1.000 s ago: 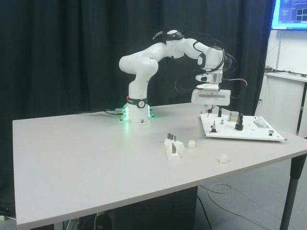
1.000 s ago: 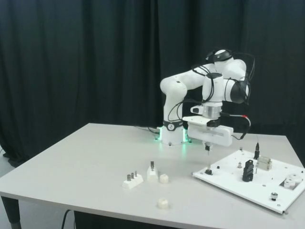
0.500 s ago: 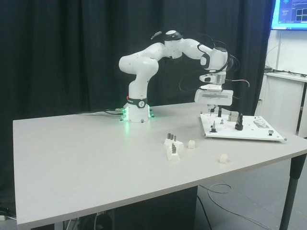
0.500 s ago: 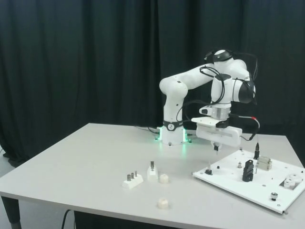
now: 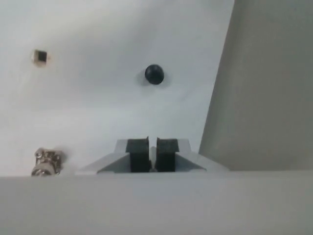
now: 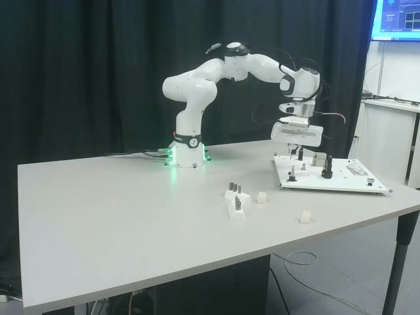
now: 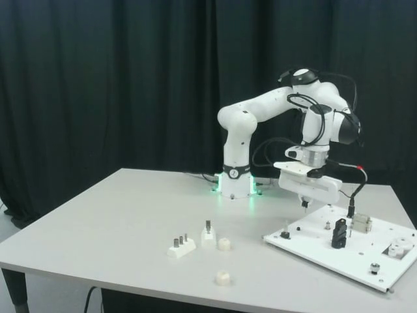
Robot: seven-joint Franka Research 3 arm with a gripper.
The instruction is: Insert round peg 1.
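My gripper [image 7: 303, 199] hangs over the near-left part of the white board [image 7: 365, 264], a little above it. A thin round peg [image 7: 304, 205] points down from between its fingers. In the wrist view the two black pads [image 5: 138, 152] stand almost together, shut on that thin peg at my gripper [image 5: 152, 155]. Below them lies the white board [image 5: 98, 107] with a black round knob [image 5: 154, 74] and a small square hole [image 5: 41, 57]. In the first room view my gripper [image 6: 293, 151] is above the board [image 6: 341, 185], at its back-left corner.
On the board stand a black block [image 7: 338, 233], a grey block [image 7: 362, 224] and small posts. A metal fitting [image 5: 46, 162] shows in the wrist view. On the grey table [image 7: 117, 215] are white peg holders [image 7: 181, 246] and two small white blocks [image 7: 223, 278].
The arm has swung from beside the board's left edge to above the board, carrying the peg with it. The holders and blocks on the table have not moved.
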